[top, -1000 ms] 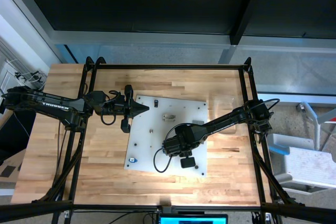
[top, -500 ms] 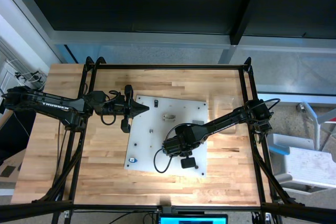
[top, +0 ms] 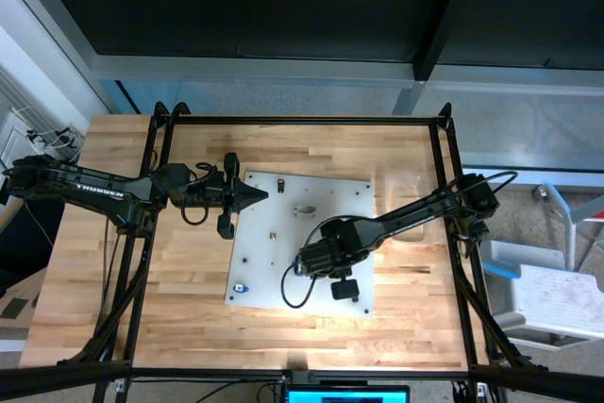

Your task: Pick the 16mm cylinder and place it in the container

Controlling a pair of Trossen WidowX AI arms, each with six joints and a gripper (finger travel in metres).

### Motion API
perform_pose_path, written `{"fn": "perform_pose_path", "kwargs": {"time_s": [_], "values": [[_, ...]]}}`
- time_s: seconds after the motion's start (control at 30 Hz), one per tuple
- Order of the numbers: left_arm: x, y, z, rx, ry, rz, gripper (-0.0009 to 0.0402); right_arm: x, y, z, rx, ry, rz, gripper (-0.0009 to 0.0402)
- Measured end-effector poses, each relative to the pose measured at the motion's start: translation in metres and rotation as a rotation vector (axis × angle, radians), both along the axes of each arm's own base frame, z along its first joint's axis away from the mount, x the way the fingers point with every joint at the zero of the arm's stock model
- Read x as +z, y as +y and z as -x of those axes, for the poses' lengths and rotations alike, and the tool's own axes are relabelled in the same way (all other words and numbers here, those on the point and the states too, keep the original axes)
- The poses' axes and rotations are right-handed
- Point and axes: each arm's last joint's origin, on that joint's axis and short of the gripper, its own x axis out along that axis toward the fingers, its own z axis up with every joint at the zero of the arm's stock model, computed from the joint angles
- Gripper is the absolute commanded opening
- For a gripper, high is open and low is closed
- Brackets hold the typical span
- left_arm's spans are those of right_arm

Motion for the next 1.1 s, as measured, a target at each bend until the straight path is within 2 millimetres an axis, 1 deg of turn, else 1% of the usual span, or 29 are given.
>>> {"fn": "perform_pose_path", "kwargs": {"time_s": [0.23,0.57,0.83,0.97,1.1], "values": [[0.000,0.000,0.000,0.000,0.000,0.000,0.0000,0.022,-0.004,0.011,0.013,-0.040,-0.008,0.0021],[0.000,0.000,0.000,0.000,0.000,0.000,0.0000,0.043,-0.017,0.031,-0.005,-0.078,-0.021,0.0020],[0.000,0.000,0.000,0.000,0.000,0.000,0.0000,0.057,-0.039,0.058,-0.133,-0.118,-0.053,0.0020],[0.000,0.000,0.000,0.000,0.000,0.000,0.0000,0.057,-0.049,0.076,-0.207,-0.125,-0.058,0.0020],[0.000,0.000,0.000,0.000,0.000,0.000,0.0000,0.055,-0.060,0.098,-0.308,-0.156,-0.010,0.0020]]}}
